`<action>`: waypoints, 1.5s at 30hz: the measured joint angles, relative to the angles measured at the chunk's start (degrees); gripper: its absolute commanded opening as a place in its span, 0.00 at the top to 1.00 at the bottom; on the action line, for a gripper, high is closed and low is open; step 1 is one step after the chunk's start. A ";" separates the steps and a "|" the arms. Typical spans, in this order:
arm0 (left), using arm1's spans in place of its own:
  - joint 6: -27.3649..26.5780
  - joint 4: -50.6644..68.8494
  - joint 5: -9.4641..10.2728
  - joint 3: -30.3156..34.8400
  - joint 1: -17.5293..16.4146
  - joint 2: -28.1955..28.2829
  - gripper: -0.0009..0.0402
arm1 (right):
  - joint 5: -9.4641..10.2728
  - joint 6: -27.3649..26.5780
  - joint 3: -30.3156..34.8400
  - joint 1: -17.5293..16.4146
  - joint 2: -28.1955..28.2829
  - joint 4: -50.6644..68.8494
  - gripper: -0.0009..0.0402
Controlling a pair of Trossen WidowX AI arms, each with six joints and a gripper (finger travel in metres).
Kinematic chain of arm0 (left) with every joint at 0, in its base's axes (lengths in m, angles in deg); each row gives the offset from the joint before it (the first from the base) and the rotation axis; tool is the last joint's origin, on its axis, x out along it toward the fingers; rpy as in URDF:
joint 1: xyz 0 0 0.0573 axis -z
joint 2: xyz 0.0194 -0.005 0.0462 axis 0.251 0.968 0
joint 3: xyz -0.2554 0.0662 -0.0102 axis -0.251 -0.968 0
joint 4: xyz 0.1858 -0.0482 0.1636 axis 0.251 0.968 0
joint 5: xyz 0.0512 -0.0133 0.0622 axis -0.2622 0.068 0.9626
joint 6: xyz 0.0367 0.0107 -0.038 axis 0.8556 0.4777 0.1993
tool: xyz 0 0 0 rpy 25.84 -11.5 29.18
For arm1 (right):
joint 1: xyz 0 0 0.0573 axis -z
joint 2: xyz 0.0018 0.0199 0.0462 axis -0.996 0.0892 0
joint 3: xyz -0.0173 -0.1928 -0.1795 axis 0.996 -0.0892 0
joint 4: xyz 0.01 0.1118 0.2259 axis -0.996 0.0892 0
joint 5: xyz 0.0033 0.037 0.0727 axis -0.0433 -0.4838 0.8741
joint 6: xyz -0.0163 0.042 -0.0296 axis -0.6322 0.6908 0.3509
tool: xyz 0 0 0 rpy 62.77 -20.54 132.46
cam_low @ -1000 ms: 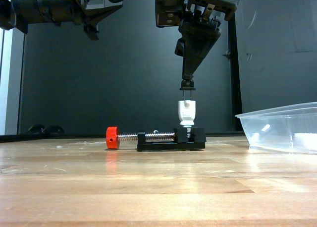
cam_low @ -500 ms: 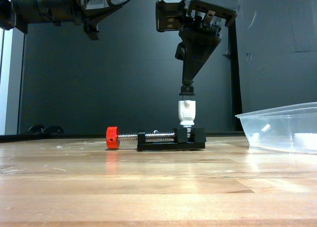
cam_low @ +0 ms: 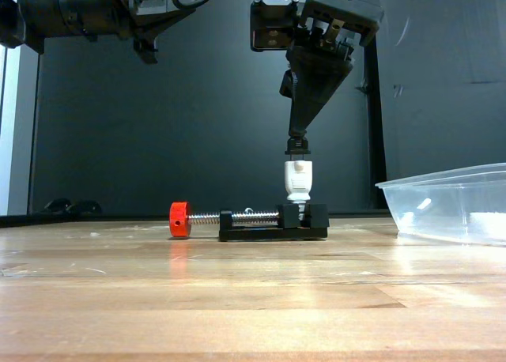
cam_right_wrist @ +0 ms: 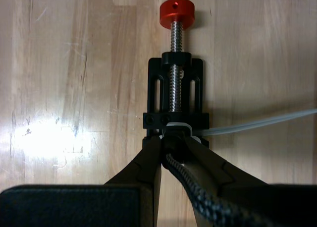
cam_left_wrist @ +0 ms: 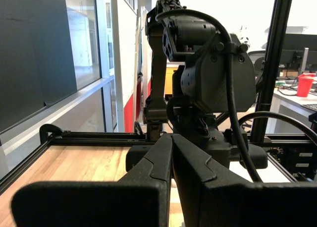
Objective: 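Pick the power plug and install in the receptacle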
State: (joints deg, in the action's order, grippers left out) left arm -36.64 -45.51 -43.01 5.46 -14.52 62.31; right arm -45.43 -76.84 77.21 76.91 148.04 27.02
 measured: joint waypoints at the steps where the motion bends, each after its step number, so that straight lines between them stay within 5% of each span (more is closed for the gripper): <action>1: 0.00 0.02 0.00 0.00 0.00 0.00 0.98 | 0.00 0.00 -0.46 0.00 -0.07 -0.37 0.98; 39: 0.00 0.02 0.00 0.00 0.00 0.00 0.98 | 0.42 -1.40 -6.25 1.46 -1.14 -6.21 0.98; 45: 0.00 0.02 -0.02 0.02 0.00 0.00 0.98 | 0.42 -1.49 -6.36 1.62 -1.97 -6.25 0.92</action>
State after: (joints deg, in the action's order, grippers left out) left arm -36.64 -45.49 -43.03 5.48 -14.52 62.31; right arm -45.01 -78.33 70.85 78.53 146.08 20.77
